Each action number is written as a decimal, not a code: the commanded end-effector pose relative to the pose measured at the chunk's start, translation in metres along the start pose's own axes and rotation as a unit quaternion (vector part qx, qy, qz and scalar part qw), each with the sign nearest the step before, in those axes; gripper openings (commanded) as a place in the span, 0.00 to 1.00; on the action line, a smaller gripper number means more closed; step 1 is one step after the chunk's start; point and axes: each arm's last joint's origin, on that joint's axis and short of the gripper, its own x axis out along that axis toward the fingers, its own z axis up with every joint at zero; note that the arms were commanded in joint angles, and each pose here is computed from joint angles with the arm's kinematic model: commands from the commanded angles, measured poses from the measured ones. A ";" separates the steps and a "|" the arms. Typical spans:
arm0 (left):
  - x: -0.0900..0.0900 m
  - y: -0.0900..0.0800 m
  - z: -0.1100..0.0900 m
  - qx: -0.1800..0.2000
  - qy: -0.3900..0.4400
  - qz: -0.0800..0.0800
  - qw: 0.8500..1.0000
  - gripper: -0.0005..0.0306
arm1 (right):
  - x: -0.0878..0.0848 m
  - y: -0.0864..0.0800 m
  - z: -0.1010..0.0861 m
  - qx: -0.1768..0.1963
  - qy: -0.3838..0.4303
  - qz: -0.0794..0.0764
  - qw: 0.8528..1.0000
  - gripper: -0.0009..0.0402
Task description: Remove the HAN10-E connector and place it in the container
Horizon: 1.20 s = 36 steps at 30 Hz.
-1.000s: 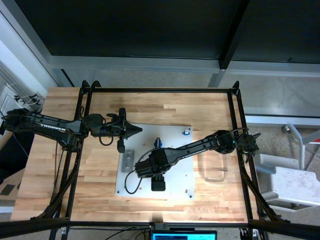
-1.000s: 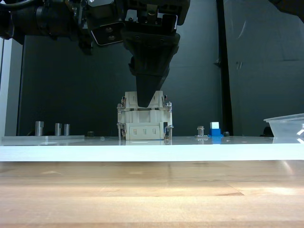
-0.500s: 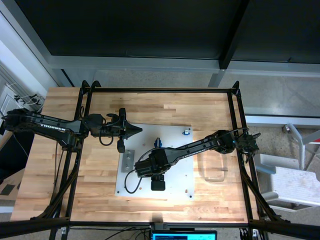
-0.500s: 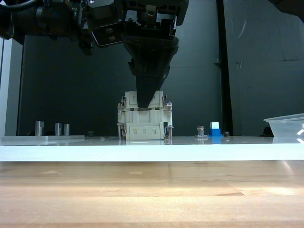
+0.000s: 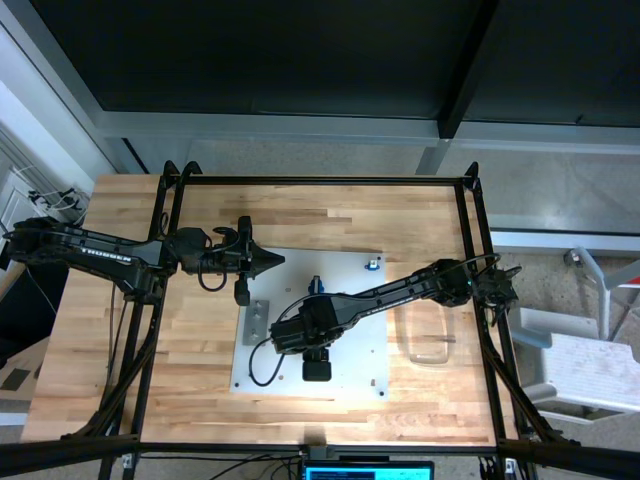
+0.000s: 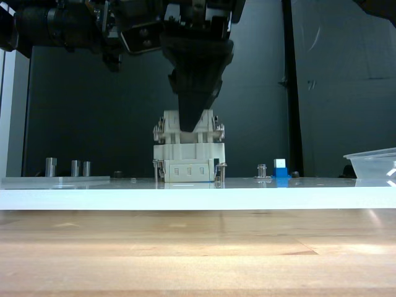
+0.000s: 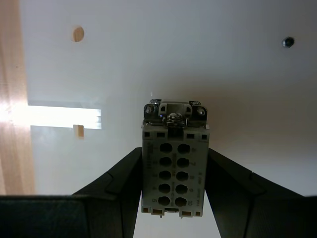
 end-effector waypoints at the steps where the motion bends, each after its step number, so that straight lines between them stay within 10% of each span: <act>1: 0.000 0.000 0.000 0.000 0.000 0.000 1.000 0.02 | -0.005 0.000 -0.001 -0.001 0.000 0.000 1.000 0.11; 16: 0.000 0.000 0.000 0.000 0.000 0.000 1.000 0.02 | -0.047 -0.004 -0.015 0.007 -0.032 0.009 0.999 0.11; 36: 0.000 0.000 0.000 0.000 0.000 0.000 1.000 0.02 | -0.067 -0.036 -0.120 0.096 -0.037 -0.005 0.995 0.11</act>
